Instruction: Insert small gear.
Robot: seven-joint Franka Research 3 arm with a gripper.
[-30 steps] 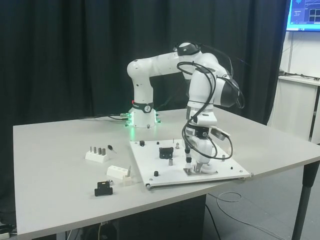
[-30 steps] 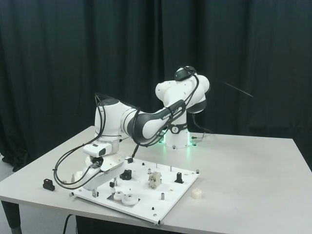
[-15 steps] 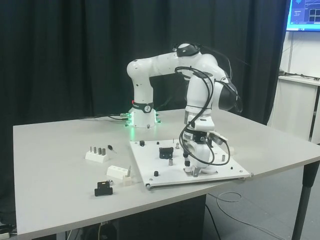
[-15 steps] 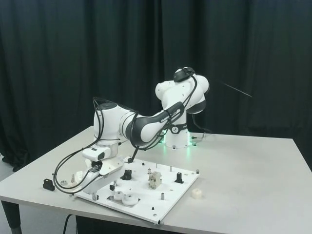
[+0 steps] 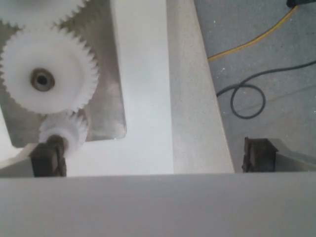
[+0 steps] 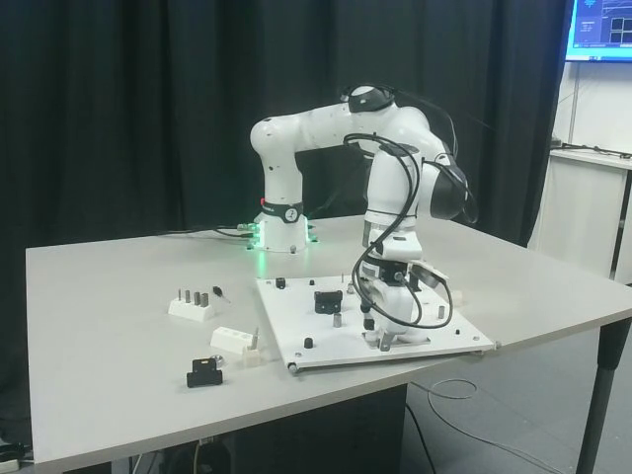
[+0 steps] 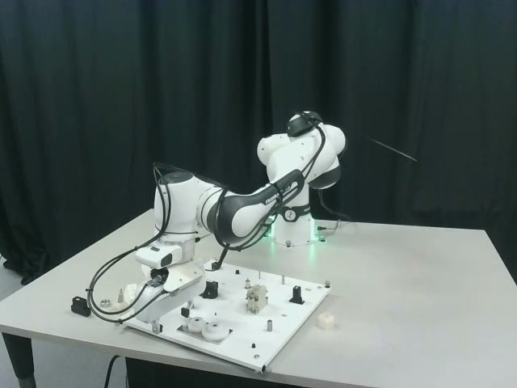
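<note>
In the wrist view the small white gear [image 5: 62,130] sits on a peg on the grey metal plate [image 5: 109,79]. Its teeth meet the larger white gear [image 5: 49,74] beside it. My gripper [image 5: 152,157] is open wide with nothing between its fingers. One black fingertip [image 5: 47,159] stands right beside the small gear, and the other [image 5: 256,154] hangs past the table edge. In the room views the gripper [image 6: 383,337] is low over the corner of the white board [image 6: 296,316], next to the white gears [image 7: 213,330].
Black and grey fittings stand on the board [image 7: 283,323]. Two white holder blocks [image 6: 191,306] [image 6: 237,341] and a black part [image 6: 203,372] lie beside it, and a small white cube [image 7: 325,321] lies off its other side. Cables [image 5: 247,98] lie on the floor below the table edge.
The gripper has shifted sideways off the gears toward the board's outer edge, and the wrist has risen slightly. The gears stay in place on the plate.
</note>
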